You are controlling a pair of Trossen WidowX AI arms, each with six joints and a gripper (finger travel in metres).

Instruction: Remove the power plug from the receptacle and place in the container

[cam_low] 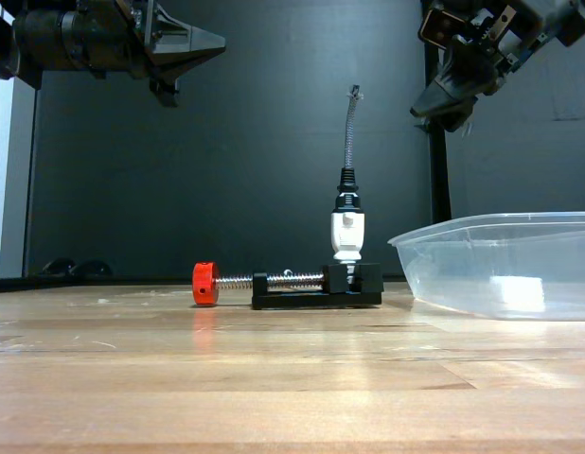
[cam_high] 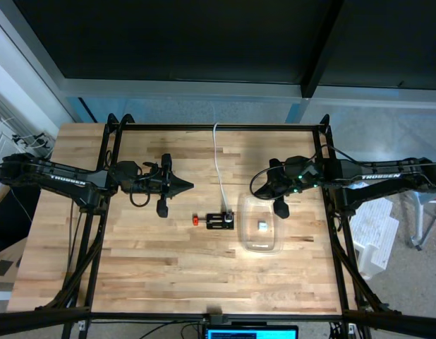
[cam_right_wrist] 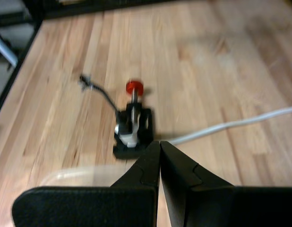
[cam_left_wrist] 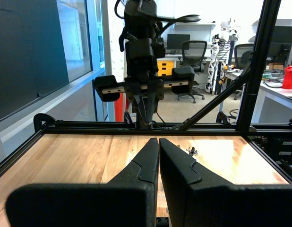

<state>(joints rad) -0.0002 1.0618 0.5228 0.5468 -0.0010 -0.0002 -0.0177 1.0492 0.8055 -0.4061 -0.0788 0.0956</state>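
Your right gripper (cam_right_wrist: pixel 159 144) is closed, its two black fingers pressed tip to tip and holding nothing. It hangs in the air above the mini vise (cam_low: pixel 316 287), off to the side away from the vise's red knob (cam_low: pixel 205 284). Its arm comes in from that same side with the wrist pitched downward, so the fingers point down and inward at the vise.

Your left gripper (cam_left_wrist: pixel 158 140) is closed and empty too. It hovers high on the knob side of the vise, well apart from it. The forearm is stretched out about level and the fingertips are aimed across, over the vise, toward the other arm.

The power plug (cam_low: pixel 345 189) sits in the receptacle (cam_low: pixel 347 235), directly above the vise. The black plug body stands upright on top of the white block, and its thin cord stub rises from it, leaning slightly near its tip. The receptacle itself is clamped in the vise at the end opposite the knob.

From the vise, the white cable (cam_high: pixel 219 159) runs away across the wooden table (cam_high: pixel 133 247) toward its far edge. The container (cam_low: pixel 501 270) rests on the table just beside the vise, on the side opposite the knob. Neither gripper touches the container, the plug or the vise.
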